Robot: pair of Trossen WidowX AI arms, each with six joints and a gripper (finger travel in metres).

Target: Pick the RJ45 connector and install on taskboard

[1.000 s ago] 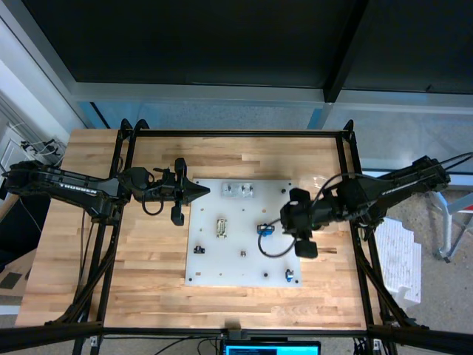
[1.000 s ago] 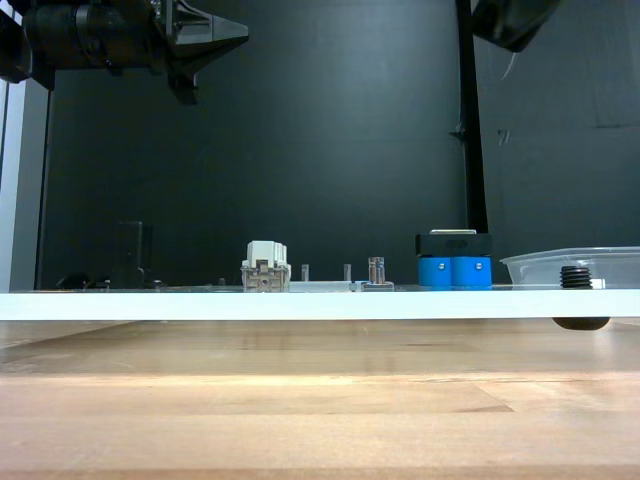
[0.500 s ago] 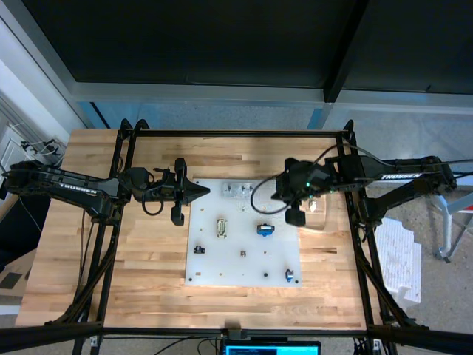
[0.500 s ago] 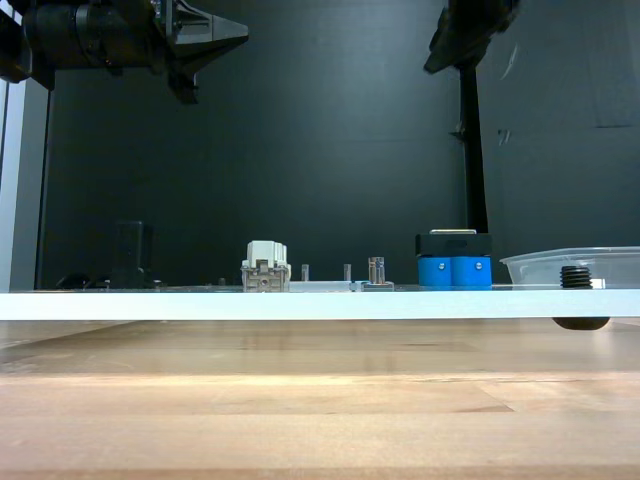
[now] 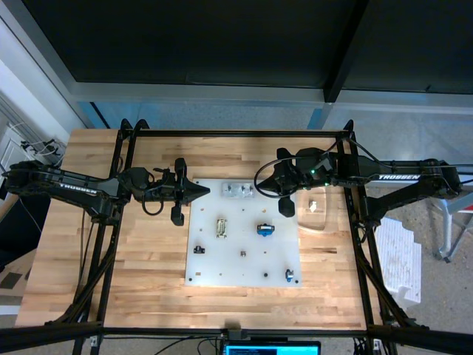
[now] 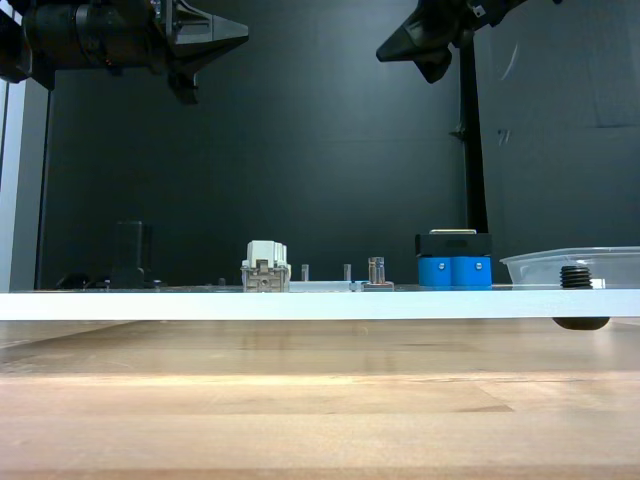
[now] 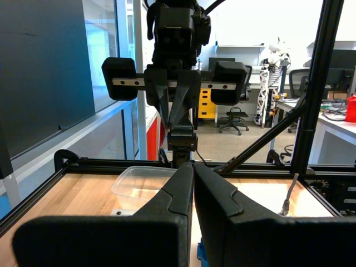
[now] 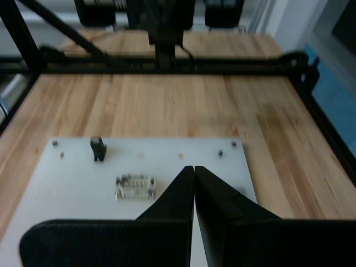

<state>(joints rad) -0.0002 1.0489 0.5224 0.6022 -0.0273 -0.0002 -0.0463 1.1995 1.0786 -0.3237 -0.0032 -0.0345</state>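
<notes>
The plug (image 5: 314, 206) is hard to make out. All I can see is 1 tiny pale speck inside the clear tray (image 5: 319, 222), and it is too small to be sure of. The tray sits on the table (image 5: 140, 259) just beside the right edge of the white board (image 5: 222, 259). Nothing else shows in it. From low down the tray is cut off at the side, and a black screw (image 6: 572, 276) stands in front of it, so I cannot see inside it from there.

The right gripper (image 8: 193, 169) hangs high over the far right part of the board, near the tray, and points at the other arm. Its 2 fingers are pressed together with nothing showing between them. The left gripper (image 7: 193, 165) hangs high over the far left part of the board. It is clenched tight too, on nothing I can see.

On the board stand 2 silver blocks (image 5: 238, 191), a pale block (image 5: 220, 227) and a blue part (image 5: 264, 229)
</notes>
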